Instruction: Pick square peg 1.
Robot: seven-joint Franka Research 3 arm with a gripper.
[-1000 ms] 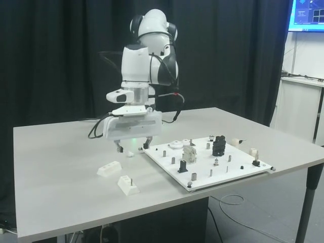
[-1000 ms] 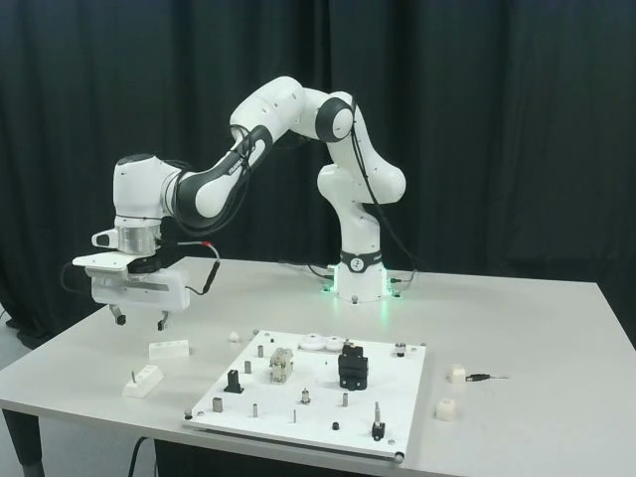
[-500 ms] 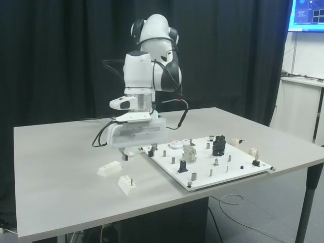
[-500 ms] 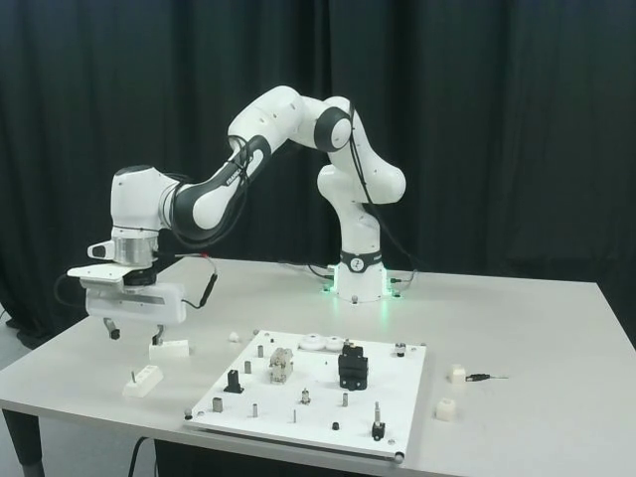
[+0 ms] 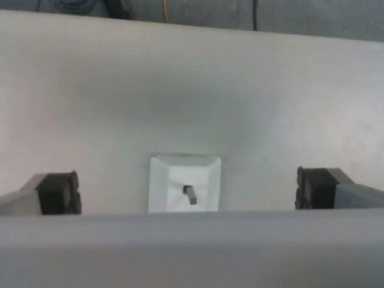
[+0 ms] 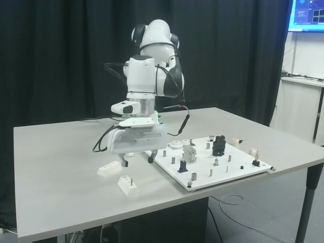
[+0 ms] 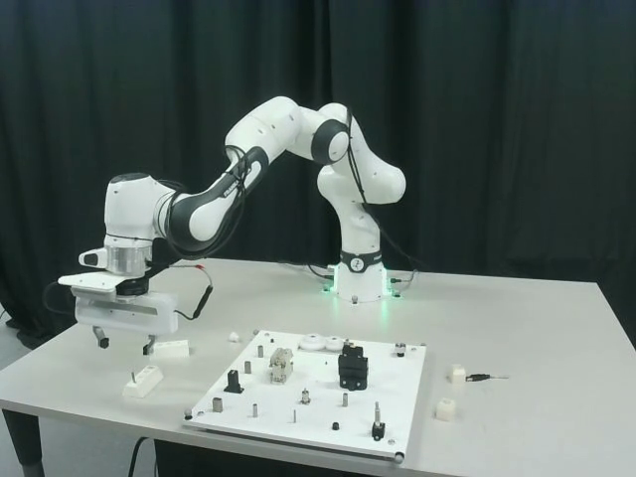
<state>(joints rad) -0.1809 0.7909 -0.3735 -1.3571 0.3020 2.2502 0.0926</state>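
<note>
Fingers spread wide on my white two-fingered gripper [image 5: 186,191], I hovered it above the small white square holder block [image 5: 184,192] near the grey table's [image 6: 61,152] front edge. Square peg 1, that thin grey peg [image 5: 189,194], stood upright in the block, ungrasped, between the black fingertips [image 5: 59,193].

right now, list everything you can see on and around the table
table: 1, grey, fills the scene
board: 1, white, table's front, with small parts on it
peg holder: 1, white, beside the board, below the gripper
peg: 1, grey, upright in that holder
block: 1, white, behind the holder
small pieces: 2, white, past the board's far side
curtain: black, behind
arm: 1, white, on the table
gripper: 1, above the peg, fingers open
</note>
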